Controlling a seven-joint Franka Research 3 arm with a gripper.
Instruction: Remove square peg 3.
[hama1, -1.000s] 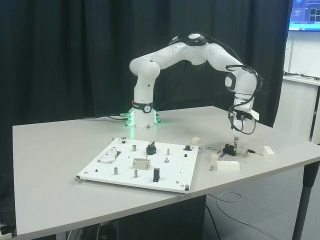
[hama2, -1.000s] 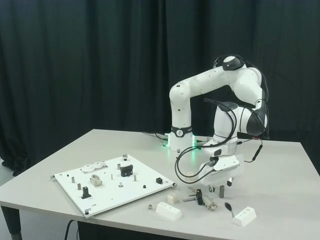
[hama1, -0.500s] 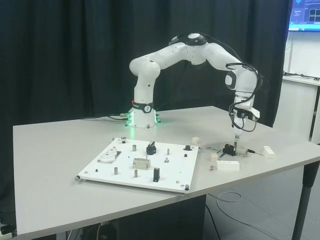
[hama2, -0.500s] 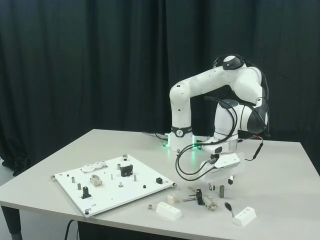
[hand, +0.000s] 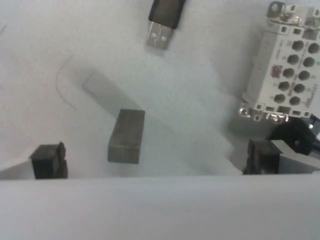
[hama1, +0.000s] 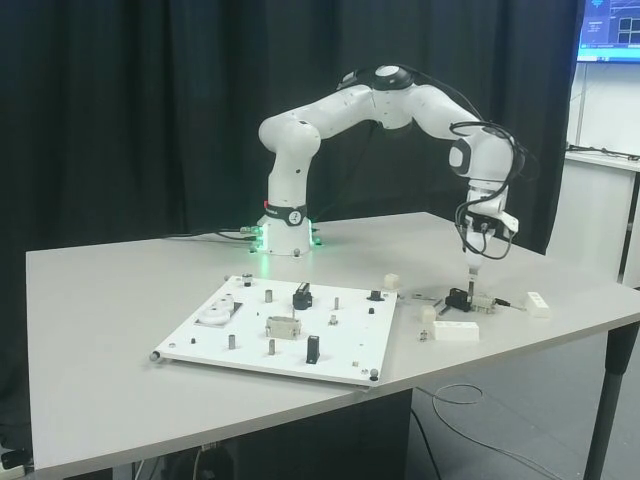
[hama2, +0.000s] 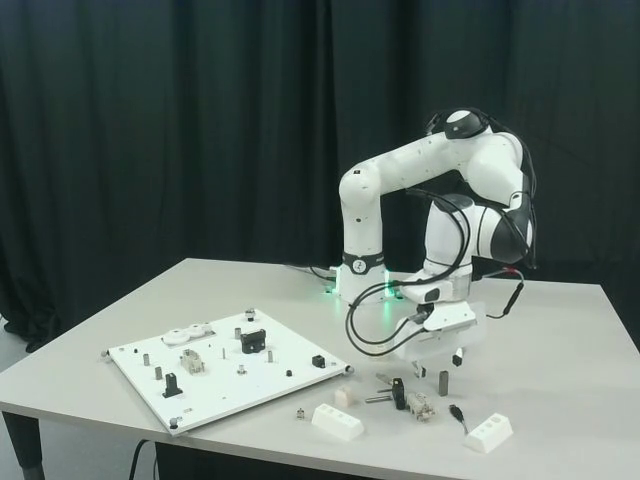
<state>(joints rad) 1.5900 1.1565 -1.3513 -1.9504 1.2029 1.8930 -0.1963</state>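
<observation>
Apparently released: square peg 3 (hand: 126, 136) stands alone on table (hand: 210, 140), gripper (hand: 155, 162) spread above it, USB plug (hand: 162, 22) toward 12 o'clock. Best retreat straight upward, avoiding connector (hand: 285, 75) beside.

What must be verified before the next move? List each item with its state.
1. End effector open, nothing held: ok.
2. Square peg out of the white board, on the grey table: ok.
3. Peg apart from both fingers: ok.
4. Peg standing upright in the second room view: ok.
5. USB plug and white connector not touching the peg: ok.
</observation>
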